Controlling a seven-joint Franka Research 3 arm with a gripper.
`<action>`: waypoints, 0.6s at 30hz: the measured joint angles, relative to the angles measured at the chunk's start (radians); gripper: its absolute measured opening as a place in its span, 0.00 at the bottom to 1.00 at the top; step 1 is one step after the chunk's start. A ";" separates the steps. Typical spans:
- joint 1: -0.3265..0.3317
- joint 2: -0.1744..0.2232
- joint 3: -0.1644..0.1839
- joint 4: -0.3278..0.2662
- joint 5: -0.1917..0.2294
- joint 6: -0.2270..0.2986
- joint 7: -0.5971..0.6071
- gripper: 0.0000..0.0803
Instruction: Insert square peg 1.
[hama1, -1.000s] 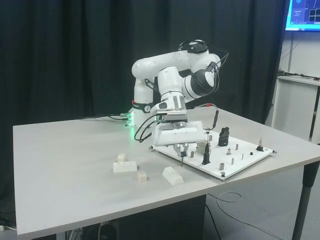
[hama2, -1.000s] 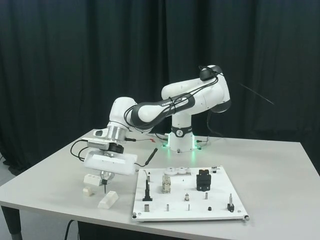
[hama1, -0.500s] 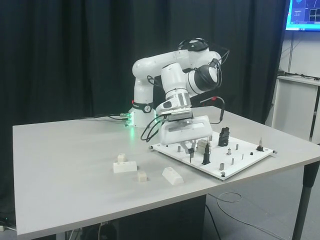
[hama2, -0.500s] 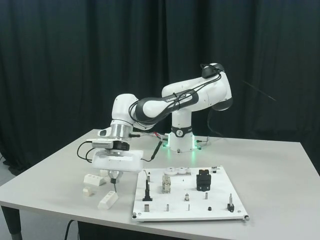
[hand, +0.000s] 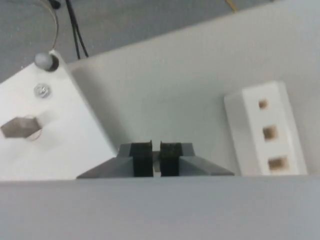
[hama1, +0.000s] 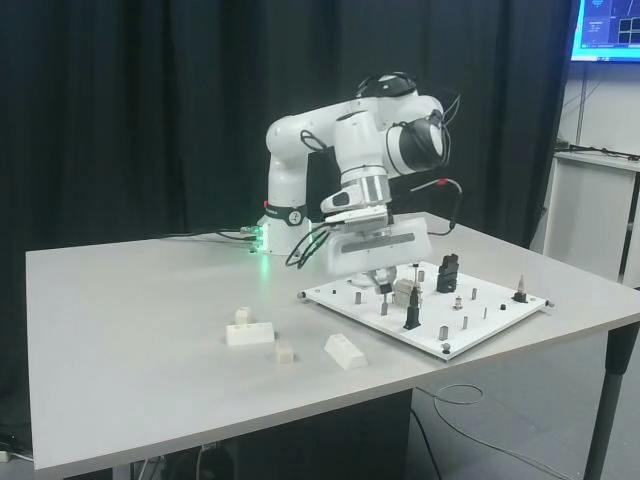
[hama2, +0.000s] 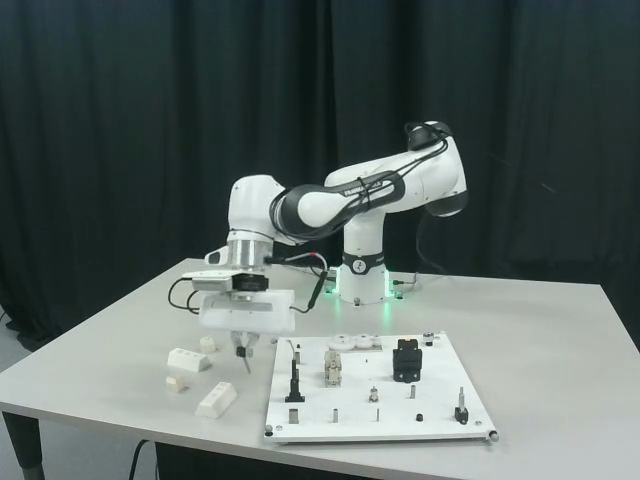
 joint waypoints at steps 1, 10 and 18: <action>0.004 0.001 -0.005 0.000 -0.015 -0.010 0.023 0.03; 0.043 0.008 -0.050 0.003 -0.134 -0.095 0.218 0.03; 0.086 0.013 -0.079 0.004 -0.225 -0.145 0.347 0.03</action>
